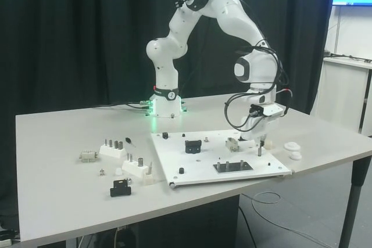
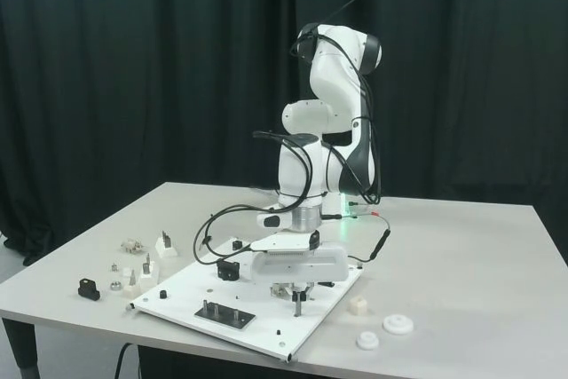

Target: Insert round peg 3.

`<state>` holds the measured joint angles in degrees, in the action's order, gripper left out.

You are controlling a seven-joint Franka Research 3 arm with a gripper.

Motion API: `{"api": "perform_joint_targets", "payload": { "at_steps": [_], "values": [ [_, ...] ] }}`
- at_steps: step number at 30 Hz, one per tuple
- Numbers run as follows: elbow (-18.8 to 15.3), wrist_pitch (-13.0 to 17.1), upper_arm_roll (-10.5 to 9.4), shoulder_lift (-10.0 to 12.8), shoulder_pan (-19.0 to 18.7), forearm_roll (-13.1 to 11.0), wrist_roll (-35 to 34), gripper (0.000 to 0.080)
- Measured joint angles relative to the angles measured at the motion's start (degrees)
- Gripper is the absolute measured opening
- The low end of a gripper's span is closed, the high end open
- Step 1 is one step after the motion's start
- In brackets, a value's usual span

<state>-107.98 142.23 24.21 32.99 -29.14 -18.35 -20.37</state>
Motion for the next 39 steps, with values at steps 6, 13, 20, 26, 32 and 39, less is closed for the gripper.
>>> {"api": "perform_joint_targets", "payload": {
  "at_steps": [6,13,20,26,32,39],
  "values": [
    [0.22,0.01,0.0,0.14,0.06,0.7,0.0,0.0103],
    [0.32,0.01,0.0,0.21,0.14,0.99,0.0,0.0103],
    [0.34,0.01,0.0,0.23,0.16,1.0,0.0,0.0103],
    [0.36,0.01,0.0,0.24,0.16,1.0,0.0,0.0103],
    [0.42,0.03,-0.01,0.31,0.16,1.0,0.0,0.0103],
    [0.73,0.32,-0.08,0.94,0.18,1.0,0.0,0.0103]
  ]
}}
